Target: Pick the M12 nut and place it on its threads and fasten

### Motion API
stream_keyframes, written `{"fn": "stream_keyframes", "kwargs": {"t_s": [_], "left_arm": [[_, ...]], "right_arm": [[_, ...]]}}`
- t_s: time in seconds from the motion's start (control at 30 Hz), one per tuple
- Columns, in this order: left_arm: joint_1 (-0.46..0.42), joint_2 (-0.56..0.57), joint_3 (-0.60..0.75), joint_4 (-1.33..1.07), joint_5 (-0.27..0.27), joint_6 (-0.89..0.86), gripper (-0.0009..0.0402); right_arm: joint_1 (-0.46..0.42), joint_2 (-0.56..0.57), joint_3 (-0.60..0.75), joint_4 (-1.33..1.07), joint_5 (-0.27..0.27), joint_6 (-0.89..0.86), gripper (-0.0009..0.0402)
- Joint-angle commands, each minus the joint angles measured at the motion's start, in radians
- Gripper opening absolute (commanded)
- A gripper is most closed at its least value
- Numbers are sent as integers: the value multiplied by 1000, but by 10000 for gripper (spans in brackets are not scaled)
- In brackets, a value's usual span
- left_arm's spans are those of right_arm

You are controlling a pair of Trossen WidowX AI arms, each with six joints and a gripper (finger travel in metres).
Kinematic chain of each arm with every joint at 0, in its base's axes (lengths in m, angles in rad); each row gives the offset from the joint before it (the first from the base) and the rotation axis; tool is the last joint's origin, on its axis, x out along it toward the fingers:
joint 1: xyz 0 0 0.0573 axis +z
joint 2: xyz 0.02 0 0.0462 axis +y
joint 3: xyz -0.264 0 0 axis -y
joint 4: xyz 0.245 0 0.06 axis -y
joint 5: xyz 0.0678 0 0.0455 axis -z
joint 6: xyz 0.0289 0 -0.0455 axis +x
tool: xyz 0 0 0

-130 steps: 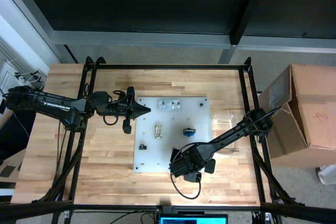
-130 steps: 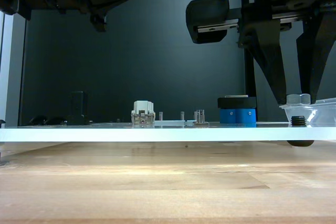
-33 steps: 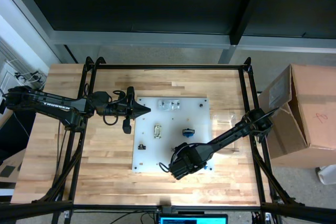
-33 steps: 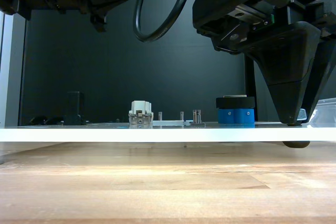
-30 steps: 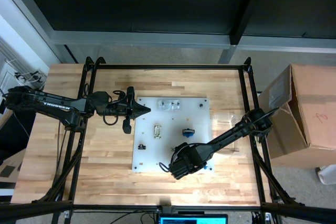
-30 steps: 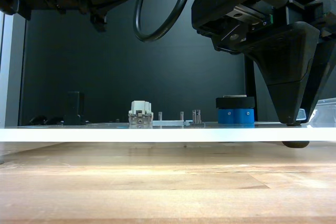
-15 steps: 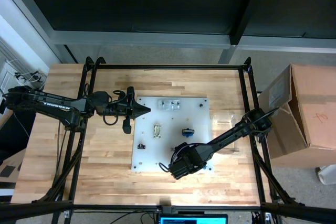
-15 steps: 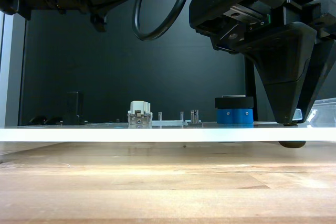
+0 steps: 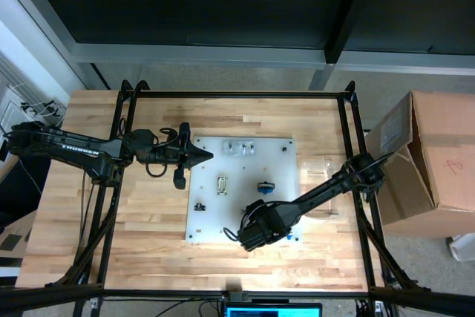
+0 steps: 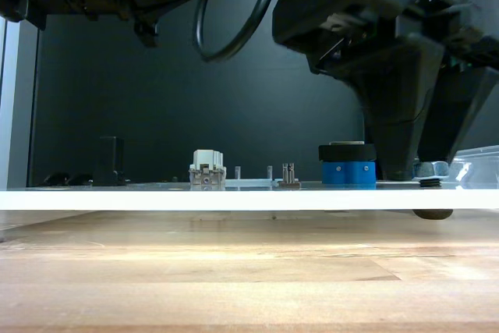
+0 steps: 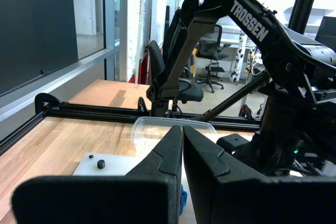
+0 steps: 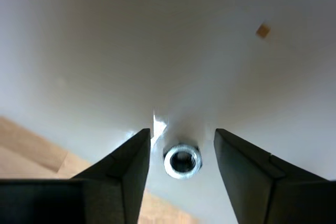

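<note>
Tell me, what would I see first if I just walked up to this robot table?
Probably the right gripper, low over the near right edge of the white board, open, with the small silver nut sitting free on its stud between the fingers. Next, the left gripper, shut, hanging high over the board's left edge, toward the far side.

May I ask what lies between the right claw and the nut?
Bare white board, in right wrist view; right claw straddles the nut on its stud; left claw hovers at board's left.
</note>
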Motion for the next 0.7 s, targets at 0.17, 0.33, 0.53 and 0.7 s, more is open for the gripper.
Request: {"fn": "stream_keyframes", "kwargs": {"t_s": [0.17, 0.33, 0.53, 0.7], "left_arm": [[0, 0, 0, 0, 0, 0, 0], [0, 0, 0, 0, 0, 0, 0], [0, 0, 0, 0, 0, 0, 0], [0, 0, 0, 0, 0, 0, 0]], "right_arm": [[-2, -50, 1, -2, 1, -36, 205], [-5, -93, 1, -6, 0, -251, 199], [-6, -109, 0, -57, -22, -704, 132], [-10, -106, -2, -67, -35, -885, 23]]}}
